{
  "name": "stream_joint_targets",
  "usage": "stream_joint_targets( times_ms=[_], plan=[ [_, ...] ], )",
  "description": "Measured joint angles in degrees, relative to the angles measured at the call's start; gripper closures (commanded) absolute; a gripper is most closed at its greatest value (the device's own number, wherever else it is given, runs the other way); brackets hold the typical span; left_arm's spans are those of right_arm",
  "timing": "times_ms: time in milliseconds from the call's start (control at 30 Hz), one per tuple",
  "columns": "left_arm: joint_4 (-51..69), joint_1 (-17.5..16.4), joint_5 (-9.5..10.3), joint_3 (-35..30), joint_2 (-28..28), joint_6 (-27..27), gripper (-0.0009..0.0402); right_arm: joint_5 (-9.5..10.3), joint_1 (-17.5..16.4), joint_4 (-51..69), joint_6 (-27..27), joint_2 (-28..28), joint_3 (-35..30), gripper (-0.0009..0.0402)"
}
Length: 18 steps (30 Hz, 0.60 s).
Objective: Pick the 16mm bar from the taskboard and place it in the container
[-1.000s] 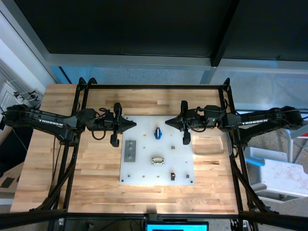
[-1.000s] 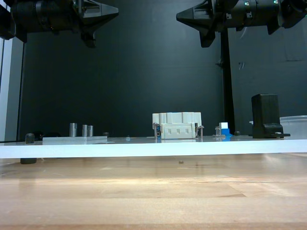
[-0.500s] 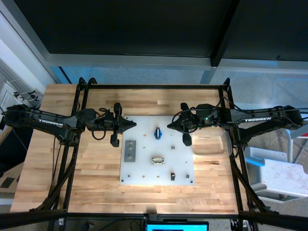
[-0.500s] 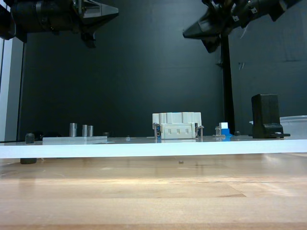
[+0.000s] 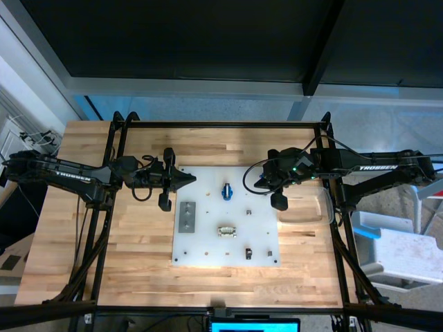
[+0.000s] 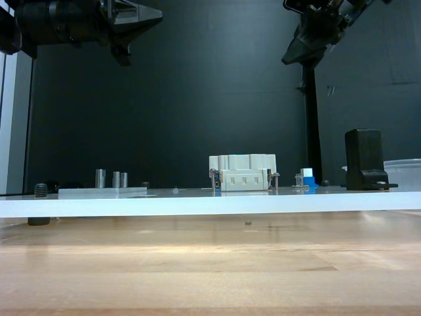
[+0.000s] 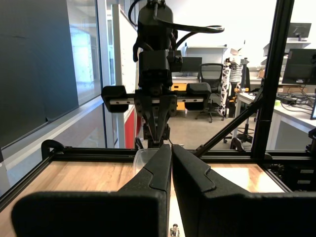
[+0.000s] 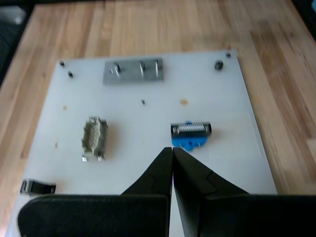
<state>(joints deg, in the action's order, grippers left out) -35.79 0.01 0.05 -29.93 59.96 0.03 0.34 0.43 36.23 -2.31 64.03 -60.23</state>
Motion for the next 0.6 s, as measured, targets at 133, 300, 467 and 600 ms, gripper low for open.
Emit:
stream_joint_targets(
  times_ms=[133, 300, 467, 600],
  plan=[
    [-0.1, 0.0, -0.02, 0.0, 0.0, 0.0, 0.0393, -0.98, -0.2, 7.1, -0.2, 2.2, -4.1, 0.0393],
    [-0.1, 0.0, 0.00, 0.0, 0.0, 0.0, 0.0393, -0.96, -0.5, 13.5, -0.4, 5.1, -8.4, 0.0393],
    [0.0, 0.0, -0.02, 0.0, 0.0, 0.0, 0.0393, -0.98, -1.6, 20.5, -1.4, 8.2, -12.1, 0.0393],
    [0.0, 0.0, -0.02, 0.0, 0.0, 0.0, 0.0393, -0.92, -2.6, 23.2, -2.4, 10.6, -13.6, 0.0393]
  ],
)
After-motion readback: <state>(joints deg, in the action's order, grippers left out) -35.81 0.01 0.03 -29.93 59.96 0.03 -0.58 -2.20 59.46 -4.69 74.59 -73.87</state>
